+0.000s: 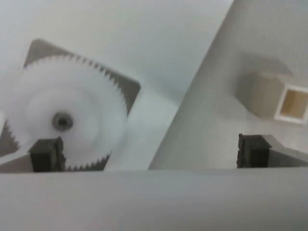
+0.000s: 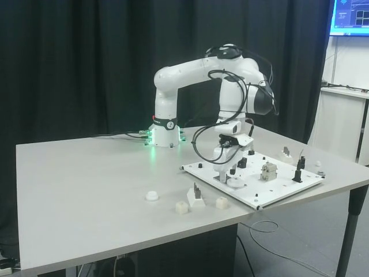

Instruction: Pick medium gear.

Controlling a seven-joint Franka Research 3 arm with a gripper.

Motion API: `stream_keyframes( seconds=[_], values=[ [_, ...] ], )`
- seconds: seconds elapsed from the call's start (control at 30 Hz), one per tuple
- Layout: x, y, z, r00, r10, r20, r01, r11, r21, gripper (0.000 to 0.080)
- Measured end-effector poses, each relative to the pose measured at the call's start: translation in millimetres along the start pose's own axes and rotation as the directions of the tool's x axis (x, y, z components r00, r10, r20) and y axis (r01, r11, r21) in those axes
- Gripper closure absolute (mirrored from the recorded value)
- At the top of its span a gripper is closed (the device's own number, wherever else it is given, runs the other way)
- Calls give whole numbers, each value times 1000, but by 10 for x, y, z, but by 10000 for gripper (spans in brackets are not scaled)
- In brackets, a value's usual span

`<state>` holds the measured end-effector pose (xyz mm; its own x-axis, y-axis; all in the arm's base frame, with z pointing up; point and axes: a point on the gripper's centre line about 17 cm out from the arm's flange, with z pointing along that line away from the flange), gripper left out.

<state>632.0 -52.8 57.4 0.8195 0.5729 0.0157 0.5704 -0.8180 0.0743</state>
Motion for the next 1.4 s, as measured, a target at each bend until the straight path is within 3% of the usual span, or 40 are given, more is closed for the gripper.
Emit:
stream_keyframes(
  seconds=[0.43, 1.4],
  values=[
    [-1, -82, -262, 1000, -5, 3, 5, 999, 31, 3],
    [-11, 36, -446, 1000, 4, -7, -4, 1000, 7, 3]
  ],
)
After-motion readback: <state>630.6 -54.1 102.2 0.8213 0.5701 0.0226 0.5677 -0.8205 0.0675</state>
